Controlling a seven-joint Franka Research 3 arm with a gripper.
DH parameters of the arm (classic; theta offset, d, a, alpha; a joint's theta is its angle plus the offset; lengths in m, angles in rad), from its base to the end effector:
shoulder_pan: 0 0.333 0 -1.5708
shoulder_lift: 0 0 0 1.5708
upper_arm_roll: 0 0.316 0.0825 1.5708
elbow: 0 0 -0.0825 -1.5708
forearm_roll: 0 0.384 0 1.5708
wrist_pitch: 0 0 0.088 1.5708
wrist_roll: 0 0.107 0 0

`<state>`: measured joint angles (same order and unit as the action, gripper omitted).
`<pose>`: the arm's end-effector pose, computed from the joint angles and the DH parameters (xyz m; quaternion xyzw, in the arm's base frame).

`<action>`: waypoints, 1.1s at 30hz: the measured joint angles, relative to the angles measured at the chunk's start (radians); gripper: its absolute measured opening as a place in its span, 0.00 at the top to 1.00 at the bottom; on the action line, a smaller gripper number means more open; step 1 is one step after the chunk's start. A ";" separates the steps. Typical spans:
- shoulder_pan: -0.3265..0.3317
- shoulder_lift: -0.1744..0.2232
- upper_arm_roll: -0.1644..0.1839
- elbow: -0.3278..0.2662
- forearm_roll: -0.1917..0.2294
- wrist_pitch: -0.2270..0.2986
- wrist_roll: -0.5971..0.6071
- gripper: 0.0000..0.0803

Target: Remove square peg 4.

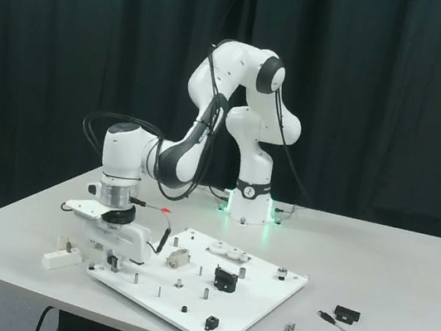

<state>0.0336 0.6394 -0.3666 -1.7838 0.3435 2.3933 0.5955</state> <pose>0.6300 -0.1945 0.2168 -0.8498 0.5268 -0.0130 0.0121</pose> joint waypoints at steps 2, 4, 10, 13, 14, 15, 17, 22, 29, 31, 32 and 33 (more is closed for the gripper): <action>0.002 -0.003 -0.002 0.000 -0.001 -0.004 0.000 0.81; 0.004 -0.005 -0.005 0.000 -0.002 -0.006 0.000 0.81; 0.007 -0.008 -0.009 0.000 -0.004 -0.011 0.000 0.81; 0.008 -0.009 -0.010 0.000 -0.004 -0.012 0.000 0.81; 0.008 -0.009 -0.011 0.000 -0.005 -0.013 0.000 0.81; 0.009 -0.010 -0.011 0.000 -0.006 -0.013 0.000 0.81; 0.011 -0.011 -0.013 0.000 -0.008 -0.015 0.000 0.81; 0.020 -0.018 -0.023 0.000 -0.012 -0.027 0.000 0.81; 0.032 -0.047 -0.040 0.001 -0.041 -0.057 0.003 0.81; 0.033 -0.059 -0.041 0.001 -0.049 -0.073 0.004 0.81; 0.033 -0.065 -0.042 0.001 -0.053 -0.079 0.005 0.81; 0.034 -0.071 -0.043 0.001 -0.057 -0.087 0.006 0.81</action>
<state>0.0672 0.5684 -0.4096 -1.7827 0.2864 2.3064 0.6019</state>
